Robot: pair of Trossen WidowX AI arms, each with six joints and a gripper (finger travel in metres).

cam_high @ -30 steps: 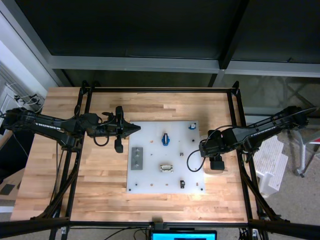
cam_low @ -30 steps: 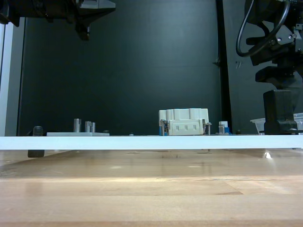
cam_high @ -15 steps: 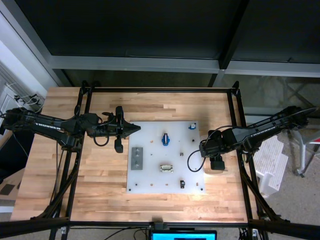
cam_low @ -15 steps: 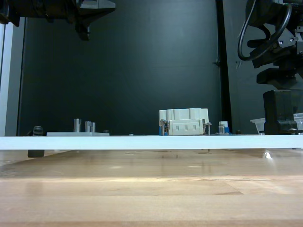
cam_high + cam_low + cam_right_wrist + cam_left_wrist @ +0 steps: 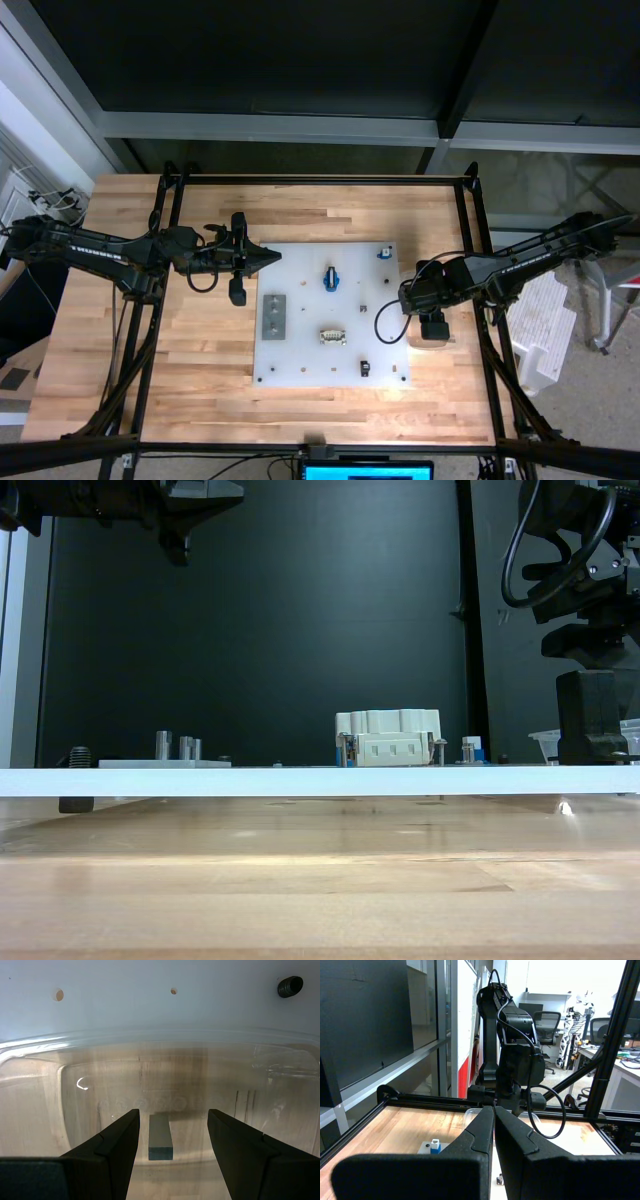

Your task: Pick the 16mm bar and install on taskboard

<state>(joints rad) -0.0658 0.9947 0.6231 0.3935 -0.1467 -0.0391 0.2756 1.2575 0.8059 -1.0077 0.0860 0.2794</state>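
Right gripper's (image 5: 171, 1112) jaws gape astride the grey 16mm bar (image 5: 160, 1138) in a tray (image 5: 150, 1040); left gripper's (image 5: 272, 258) meet empty above the taskboard's (image 5: 300, 350) edge.

- Taskboard (image 5: 300, 350): centre of the worktop (image 5: 200, 380).
- Tray (image 5: 280, 1060): on the worktop, just right of the taskboard.
- 16mm bar (image 5: 160, 1136): lying free in the tray.
- My right hand (image 5: 433, 328): above the tray, fingers either side of the bar, apart from it.
- My left hand (image 5: 270, 258): raised over the taskboard's far left corner.

16mm bar (image 5: 160, 1136): smooth matt grey metal; its tray (image 5: 150, 1041) clear glossy plastic. Taskboard (image 5: 300, 358) matt white plastic, table (image 5: 200, 390) wood. Left gripper (image 5: 494, 1108), right gripper (image 5: 172, 1113): matt black.
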